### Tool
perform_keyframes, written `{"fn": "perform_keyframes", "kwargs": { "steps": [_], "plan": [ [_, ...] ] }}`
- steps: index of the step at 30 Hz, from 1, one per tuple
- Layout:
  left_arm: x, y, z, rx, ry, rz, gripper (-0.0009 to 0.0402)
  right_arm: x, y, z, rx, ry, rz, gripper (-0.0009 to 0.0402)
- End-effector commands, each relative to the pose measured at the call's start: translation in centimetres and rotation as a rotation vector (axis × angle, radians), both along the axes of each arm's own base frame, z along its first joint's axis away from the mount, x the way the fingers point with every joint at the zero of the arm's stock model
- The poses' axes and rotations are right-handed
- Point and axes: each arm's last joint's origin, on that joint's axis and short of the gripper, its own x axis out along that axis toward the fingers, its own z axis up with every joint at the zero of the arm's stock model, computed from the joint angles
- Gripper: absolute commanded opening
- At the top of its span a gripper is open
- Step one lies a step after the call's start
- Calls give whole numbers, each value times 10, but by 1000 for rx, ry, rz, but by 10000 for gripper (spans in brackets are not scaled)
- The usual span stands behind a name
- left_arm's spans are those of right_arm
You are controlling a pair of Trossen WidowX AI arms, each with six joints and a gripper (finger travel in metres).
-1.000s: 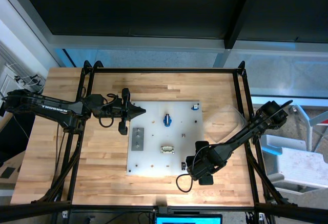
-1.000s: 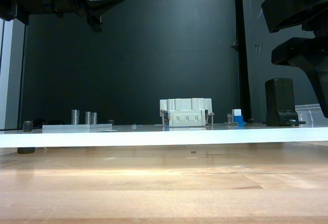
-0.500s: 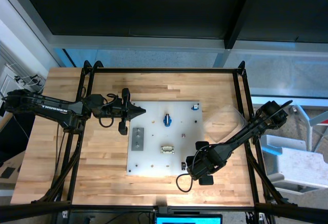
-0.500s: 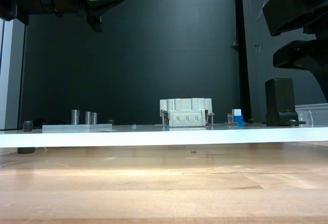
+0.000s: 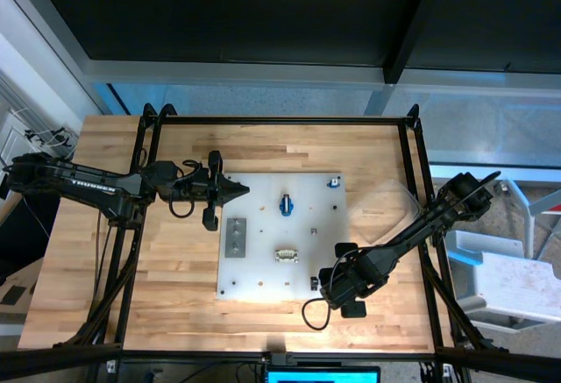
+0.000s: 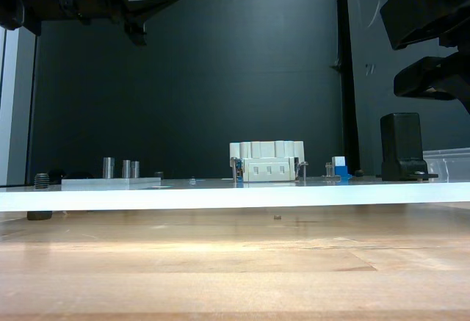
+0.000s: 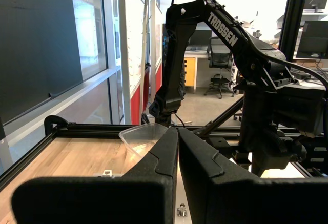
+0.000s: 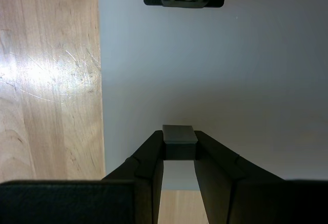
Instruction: Pick the 16mm bar from the taskboard and place it in the container
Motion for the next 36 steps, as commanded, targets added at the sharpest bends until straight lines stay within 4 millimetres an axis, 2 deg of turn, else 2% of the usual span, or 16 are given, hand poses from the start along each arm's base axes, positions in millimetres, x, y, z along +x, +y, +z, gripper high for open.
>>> {"fn": "perform_keyframes", "kwargs": {
  "steps": [1,9,23,36],
  "plan": [
    [0,0,0,0,0,0,0,0,0,0,-3,-3,-1,42],
    [0,0,0,0,0,0,0,1,0,6,7,-17,0,24],
    [0,0,0,0,0,0,0,-6,-5,26,34,-56,0,23],
    [0,0,0,0,0,0,0,-19,-14,53,62,-97,4,23]
  ]
}}
